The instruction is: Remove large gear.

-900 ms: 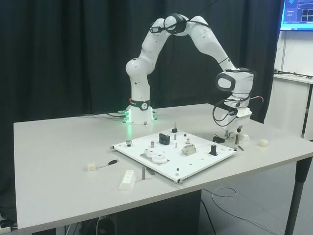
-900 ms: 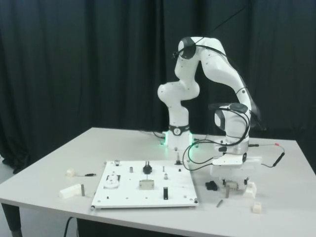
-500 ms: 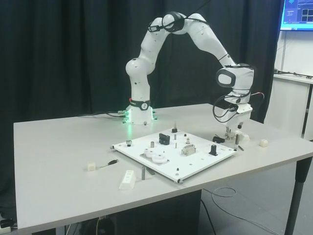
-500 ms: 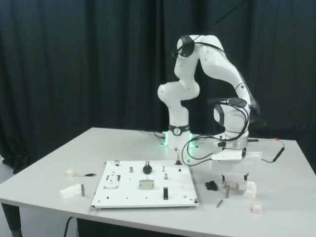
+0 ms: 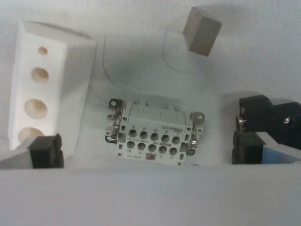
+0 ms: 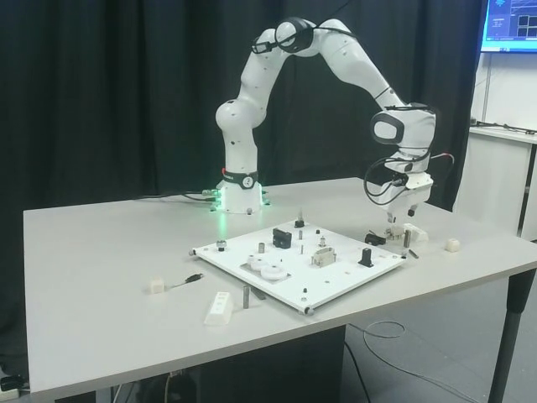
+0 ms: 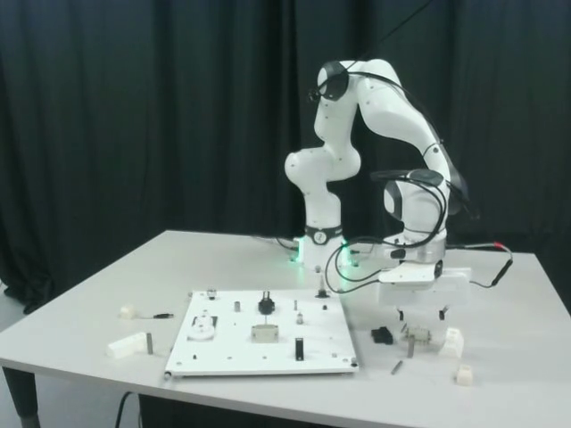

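White arm (image 6: 336,59) arched over a grey table (image 6: 101,252), gripper (image 6: 401,216) hanging above small parts beside the white board (image 6: 336,281). Large gear (image 6: 270,270) seated on the board's near side, well apart from the gripper. White block (image 6: 218,307) and small cube (image 6: 156,285) lying off the board.

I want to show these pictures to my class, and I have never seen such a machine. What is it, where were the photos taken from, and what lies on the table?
It is a white robot arm bolted to a grey table. Two pictures come from cameras in the room; the third looks down from the arm's wrist. The hand holds nothing and hangs over a grey connector beside a white block with holes. The white board carries small parts, among them the large gear, untouched.
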